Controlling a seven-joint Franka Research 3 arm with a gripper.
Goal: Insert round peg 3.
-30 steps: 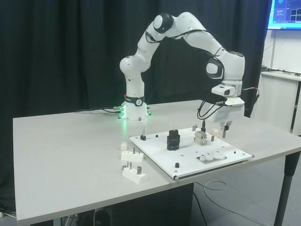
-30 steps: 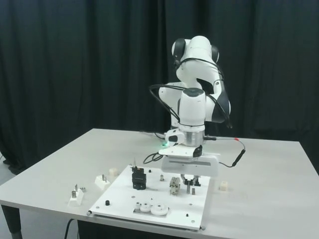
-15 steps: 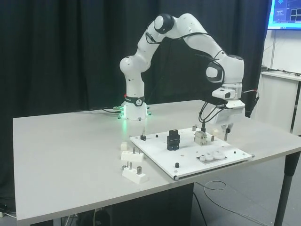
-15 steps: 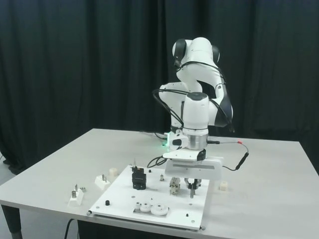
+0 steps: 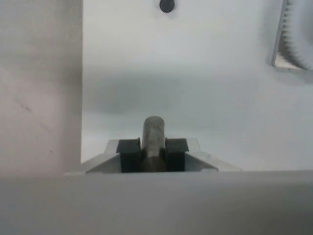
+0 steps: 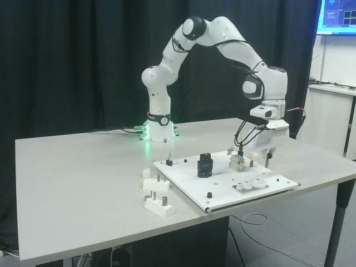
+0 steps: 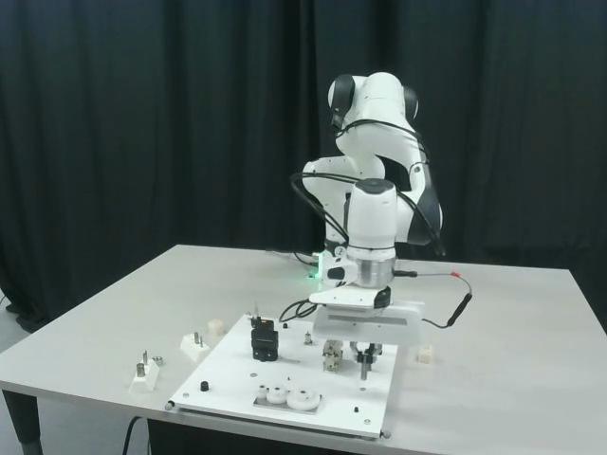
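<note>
I see the round peg [image 5: 153, 134] pinched between the two black finger pads [image 5: 128, 154] of the gripper [image 5: 153, 155], standing just below the centre of the wrist view with its rounded grey tip pointing out over the white board [image 5: 195, 73]; the tip is held upright above the board and I cannot tell whether it touches the surface. In the first room view the peg [image 6: 267, 156] hangs from the gripper [image 6: 267, 151] at the right of the frame, over the far right part of the board [image 6: 183, 178]; in the second room view it [image 7: 363, 368] sits low in the centre, over the board [image 7: 228, 379] near its right edge, and the gripper [image 7: 363, 356] points straight down. A small black hole [image 5: 167, 5] shows at the top middle of the wrist view; the toothed white gears [image 5: 299, 34] lie in the upper right corner, on a plate. In the first room view the gears [image 6: 250, 186] rest near the front right edge of the board; a small grey fixture [image 6: 237, 162] stands just left of the gripper; a black block [image 6: 204, 166] stands near the middle of the board. Three white holders [image 6: 156, 192] lie on the grey table [image 6: 72, 189] left of the board; a small white cube [image 7: 426, 354] lies on the table right of the board in the second room view. The white arm [image 6: 222, 33] arches from its base at centre frame; a green light [image 6: 146, 132] glows there.
</note>
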